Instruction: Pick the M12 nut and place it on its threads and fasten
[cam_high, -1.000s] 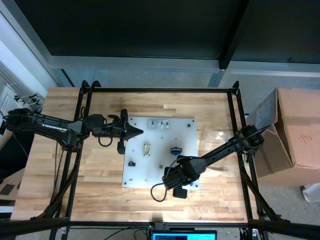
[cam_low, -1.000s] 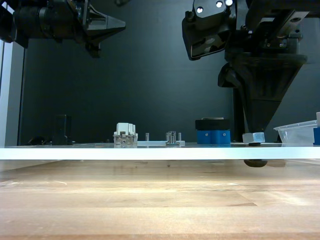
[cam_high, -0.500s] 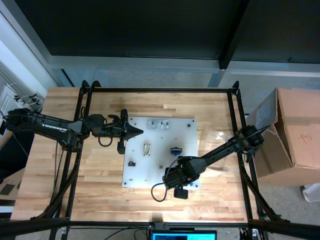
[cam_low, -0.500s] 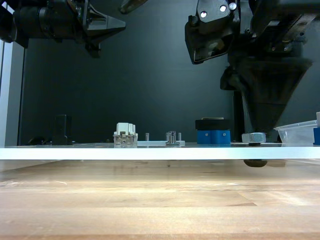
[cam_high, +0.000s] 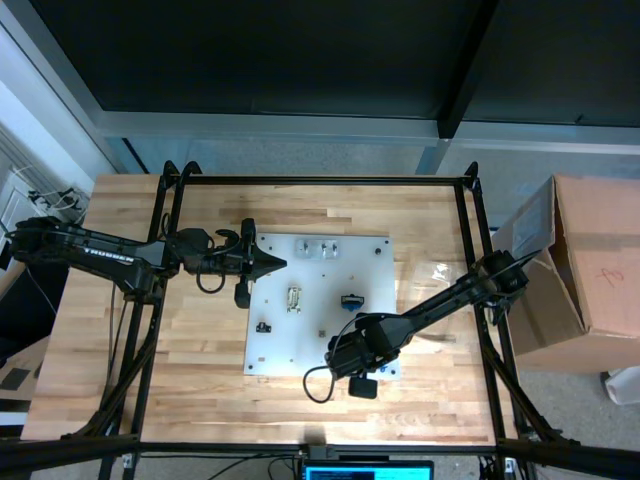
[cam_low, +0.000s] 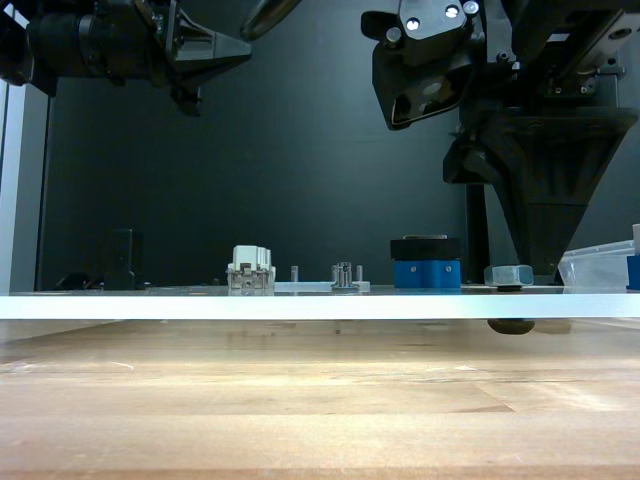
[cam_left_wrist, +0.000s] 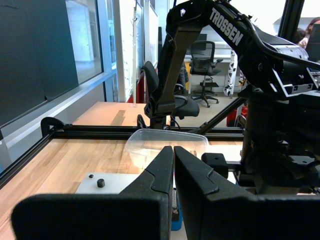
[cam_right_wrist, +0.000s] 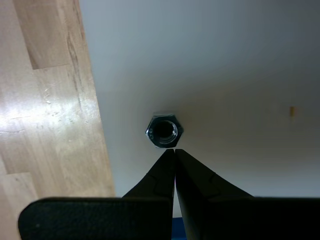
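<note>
1. Arms reach in over the white board (cam_high: 285, 352) in the high view. The left gripper (cam_high: 272, 263) hangs at the board's far left edge and points across it. The right gripper (cam_high: 348, 358) points down over the board's near right edge, and the nut is hidden beneath it here. A clear tray (cam_high: 437, 270) lies on the table (cam_high: 200, 350) just off the board's right side.
2. Low view: the silver nut (cam_low: 508, 274) sits level on its stud (cam_low: 508, 288), with only a sliver of black showing between it and the board (cam_low: 200, 303). The right gripper (cam_low: 541, 270) tapers to a point just beside the nut, on the tray's (cam_low: 598, 266) side. I cannot tell from here whether they touch. The left gripper (cam_low: 246, 45) is high above the board's left part.
3. Left wrist view: the left gripper (cam_left_wrist: 173, 150) has its fingers pressed together with nothing between them. It is above the board (cam_left_wrist: 115, 182) and aimed toward the tray (cam_left_wrist: 167, 145).
4. Right wrist view: the right gripper (cam_right_wrist: 174, 151) has its fingers closed flat against each other and is empty. The nut (cam_right_wrist: 164, 131) stands free on the board (cam_right_wrist: 225, 75) just past the tips, hole upward, near the board's edge where the table (cam_right_wrist: 45, 100) shows.
</note>
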